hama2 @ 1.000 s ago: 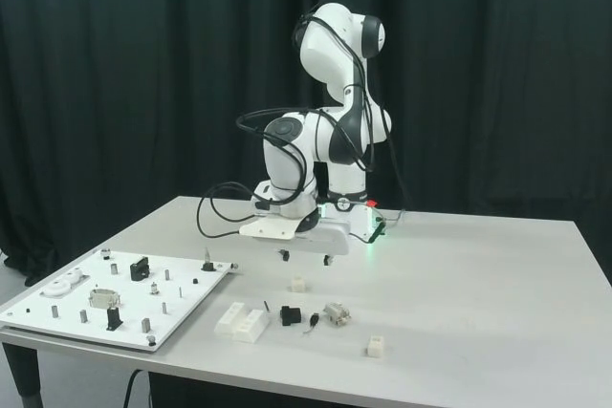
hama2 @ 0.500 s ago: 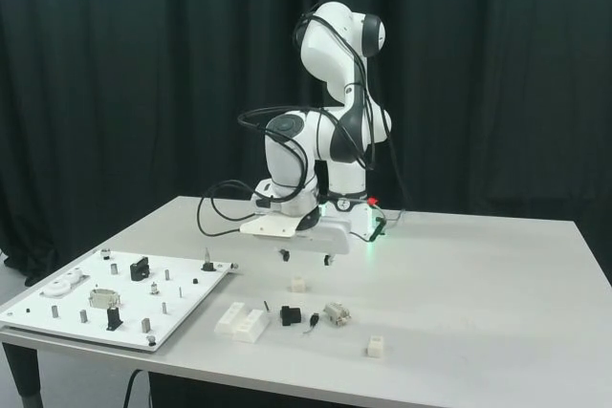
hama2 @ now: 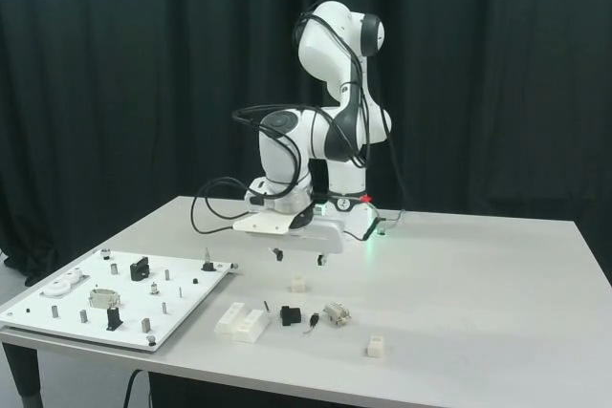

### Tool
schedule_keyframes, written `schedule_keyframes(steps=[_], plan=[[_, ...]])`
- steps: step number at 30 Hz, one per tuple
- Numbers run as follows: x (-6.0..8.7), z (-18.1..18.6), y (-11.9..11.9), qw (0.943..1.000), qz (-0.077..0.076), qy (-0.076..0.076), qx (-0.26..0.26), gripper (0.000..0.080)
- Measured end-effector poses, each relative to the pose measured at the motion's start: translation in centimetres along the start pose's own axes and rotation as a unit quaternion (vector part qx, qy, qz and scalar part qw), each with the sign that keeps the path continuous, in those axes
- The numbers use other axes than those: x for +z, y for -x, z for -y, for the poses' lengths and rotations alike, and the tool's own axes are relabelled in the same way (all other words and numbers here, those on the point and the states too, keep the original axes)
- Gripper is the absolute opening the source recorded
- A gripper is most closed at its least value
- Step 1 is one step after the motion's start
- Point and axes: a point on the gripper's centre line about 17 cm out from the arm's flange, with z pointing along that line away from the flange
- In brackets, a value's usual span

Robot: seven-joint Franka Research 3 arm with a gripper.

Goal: Remove BNC.

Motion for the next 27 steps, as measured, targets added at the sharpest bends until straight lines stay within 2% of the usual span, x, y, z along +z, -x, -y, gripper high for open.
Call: schedule_keyframes(steps=[17,22,27], plan=[[-0.6,-1.2,-0.2,0.9999,-0.008,0.003,-0.012,0.0800],[-0.9,-2.3,-1.0,0.9997,-0.022,0.004,-0.003,0.0800],[-1.5,-4.1,-2.0,0.9990,-0.043,0.008,0.011,0.0800]])
